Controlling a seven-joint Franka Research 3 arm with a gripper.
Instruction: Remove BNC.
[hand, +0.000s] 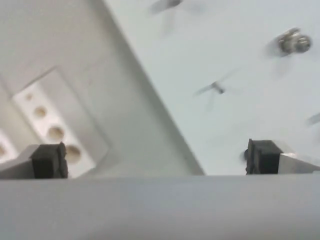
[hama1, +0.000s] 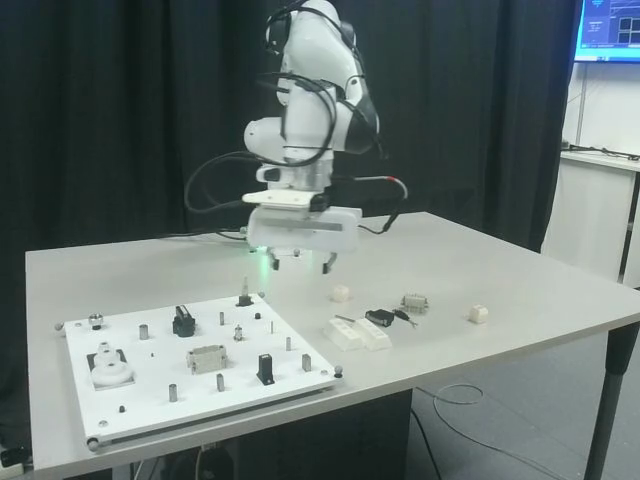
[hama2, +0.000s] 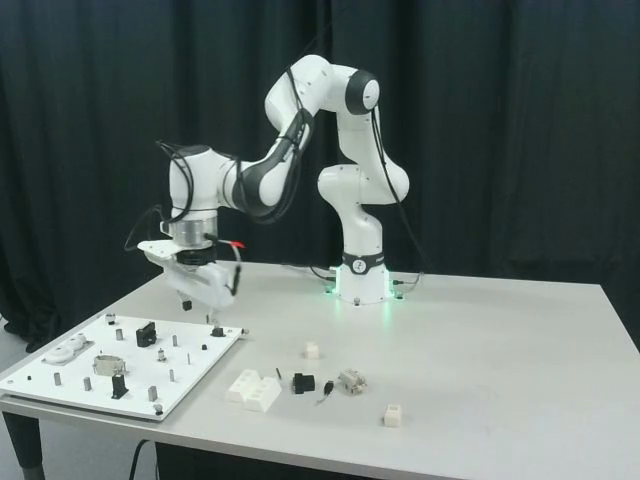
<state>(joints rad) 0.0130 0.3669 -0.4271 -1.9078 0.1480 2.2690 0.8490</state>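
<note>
You can see the white arm (hama2: 300, 150) reaching out over the grey table (hama1: 540, 290). Its gripper (hama1: 297, 262) hangs in the air above the far edge of the white board (hama1: 130, 405). It touches nothing. Its two fingers (hand: 49, 161) are spread wide apart, with nothing between them. You can see this best in the wrist view, where the black pads sit far from each other.

The plug you want, the BNC (hama1: 244, 295), stands upright near the far edge of the board. It sits in its place on the board. The gripper is above it and a little to the side, not touching it.

On the board you can also see a black block (hama1: 182, 322), a white gear (hama1: 110, 370) and some small pegs (hama1: 143, 331).

Beside the board, on the bare table, lie two white blocks (hama1: 357, 334) close together. Near them is a small black part (hama1: 380, 318) and a grey connector (hama1: 414, 301). Two little white cubes (hama1: 479, 314) sit apart from each other on the table.

In the wrist view you look down on the edge of the board, with a white strip with holes (hand: 55, 125) on the table beside it.
</note>
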